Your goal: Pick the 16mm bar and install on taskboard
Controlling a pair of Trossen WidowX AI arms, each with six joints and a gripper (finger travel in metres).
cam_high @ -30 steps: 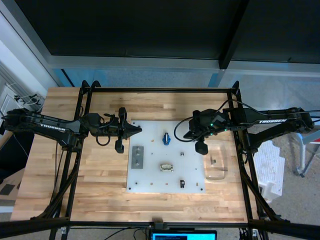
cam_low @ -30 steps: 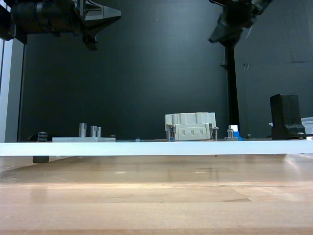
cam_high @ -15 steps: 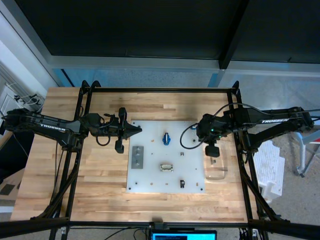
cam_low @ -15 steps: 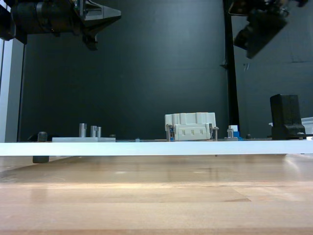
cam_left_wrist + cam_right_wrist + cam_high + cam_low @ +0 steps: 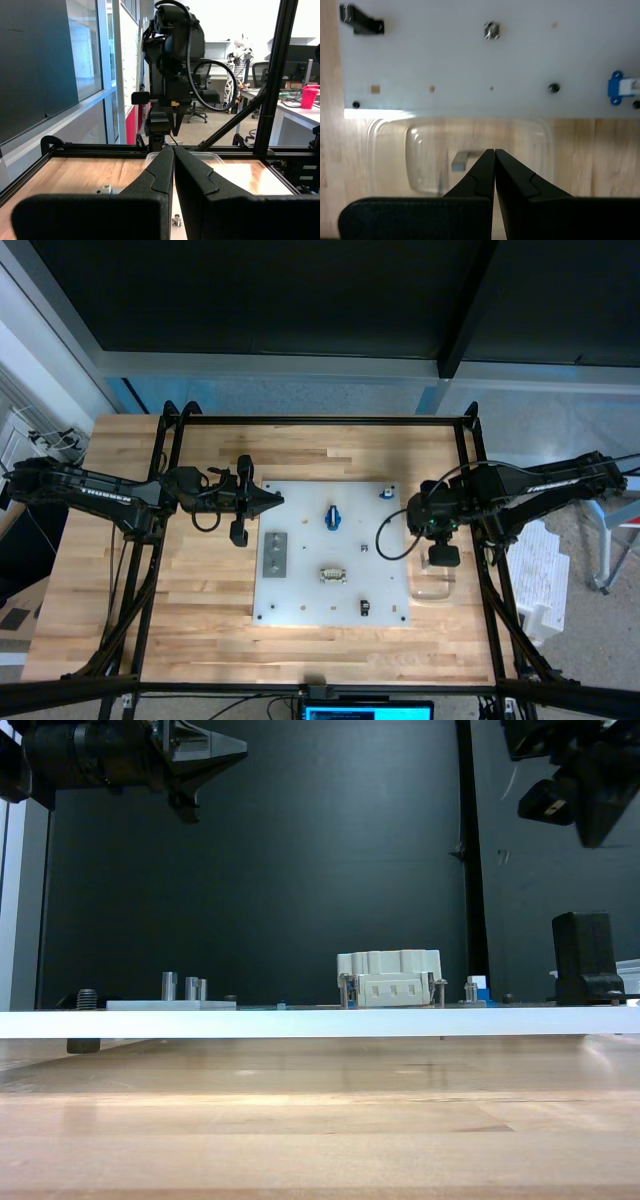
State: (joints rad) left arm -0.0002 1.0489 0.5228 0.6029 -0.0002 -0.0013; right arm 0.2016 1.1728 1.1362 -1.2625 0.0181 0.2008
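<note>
The 16mm bar (image 5: 460, 160), a short dull-grey peg, lies inside the clear tray (image 5: 390, 150), just beside my right gripper's fingertips. My right gripper (image 5: 494, 150) is shut and empty, pointing down from well above the tray (image 5: 432, 585). In the high view the right gripper (image 5: 440, 556) hangs just off the right edge of the white taskboard (image 5: 300, 585). My left gripper (image 5: 272, 498) is shut, held level above the board's far left corner. The left wrist view shows the left gripper (image 5: 173, 148) with its fingers together and nothing between them.
On the taskboard (image 5: 445, 60) sit a grey block (image 5: 274, 553), a silver connector (image 5: 333, 575), a blue piece (image 5: 332, 517) and a small black part (image 5: 365, 607). A black frame (image 5: 160, 570) surrounds the wooden table. The low view shows both grippers high above the board (image 5: 300, 1023).
My right arm has swung right and toward the near edge, from over the board's right part to above the clear tray. The left arm has not moved.
</note>
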